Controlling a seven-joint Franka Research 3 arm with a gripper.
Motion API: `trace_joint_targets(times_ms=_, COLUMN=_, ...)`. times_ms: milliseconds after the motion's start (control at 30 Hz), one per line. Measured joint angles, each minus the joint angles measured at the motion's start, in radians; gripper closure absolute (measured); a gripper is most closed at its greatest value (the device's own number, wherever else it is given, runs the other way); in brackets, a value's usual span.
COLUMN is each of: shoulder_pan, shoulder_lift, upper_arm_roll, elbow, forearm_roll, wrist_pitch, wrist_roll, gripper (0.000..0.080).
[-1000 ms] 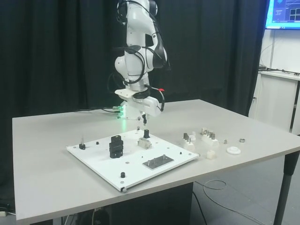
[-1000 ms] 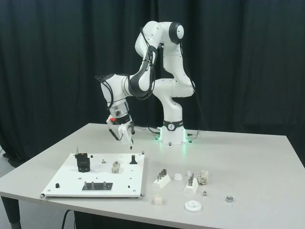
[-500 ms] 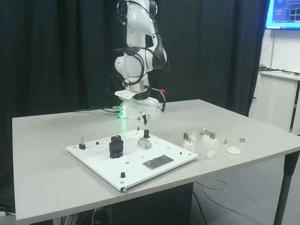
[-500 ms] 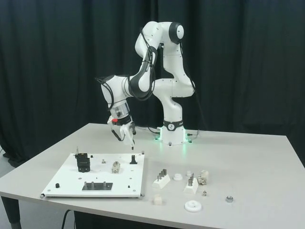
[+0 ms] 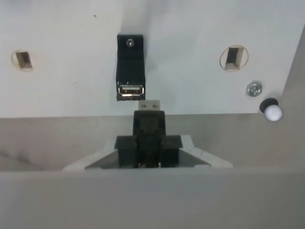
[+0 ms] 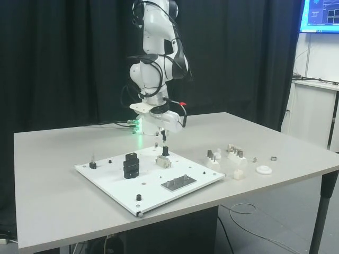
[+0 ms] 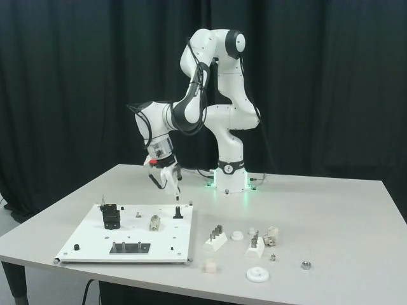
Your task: Insert USB.
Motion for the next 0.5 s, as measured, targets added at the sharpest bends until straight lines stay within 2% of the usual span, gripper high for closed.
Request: trace_joint_targets(times_ms=500, shoulder_pan=0.001, shoulder_lift=0.023, upper_arm_roll=0.001, elbow=0.0, forearm_roll=0.029, wrist_pitch=0.028, wrist_roll=-0.009, gripper=0.0709)
